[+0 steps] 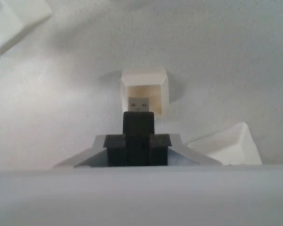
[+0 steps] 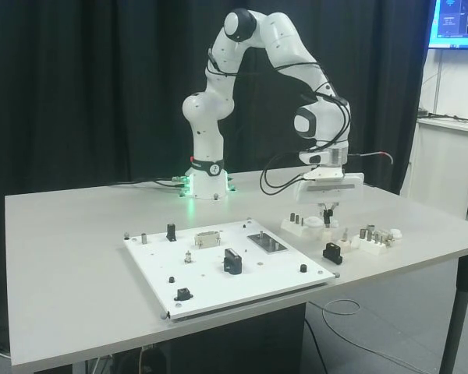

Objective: Insert USB.

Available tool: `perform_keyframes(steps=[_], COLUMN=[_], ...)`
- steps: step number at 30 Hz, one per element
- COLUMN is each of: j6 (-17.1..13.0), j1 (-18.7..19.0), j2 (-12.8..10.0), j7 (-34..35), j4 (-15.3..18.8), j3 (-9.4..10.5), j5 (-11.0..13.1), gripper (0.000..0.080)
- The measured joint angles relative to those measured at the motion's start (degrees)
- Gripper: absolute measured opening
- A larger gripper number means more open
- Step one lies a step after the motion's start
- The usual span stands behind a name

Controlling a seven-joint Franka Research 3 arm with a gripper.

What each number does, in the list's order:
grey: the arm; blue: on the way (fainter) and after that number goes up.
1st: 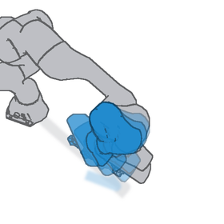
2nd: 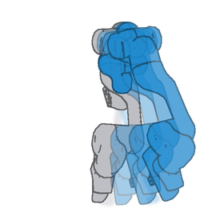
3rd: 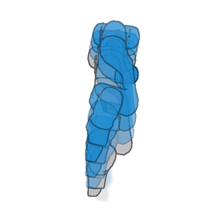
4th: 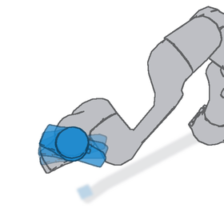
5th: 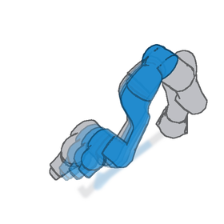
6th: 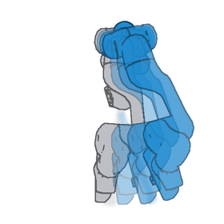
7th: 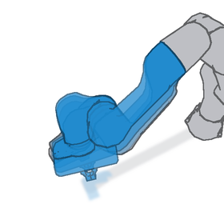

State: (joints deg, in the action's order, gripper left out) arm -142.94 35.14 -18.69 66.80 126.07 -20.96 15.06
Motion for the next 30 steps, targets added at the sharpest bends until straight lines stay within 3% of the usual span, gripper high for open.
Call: perform_keyframes(steps=[30], j6=[1.69], j1=[-0.03], j2=[1.30], j7=[0.09], j4=[-0.25], j3=[-1.08], j5=[-0.51], gripper=[0.0094])
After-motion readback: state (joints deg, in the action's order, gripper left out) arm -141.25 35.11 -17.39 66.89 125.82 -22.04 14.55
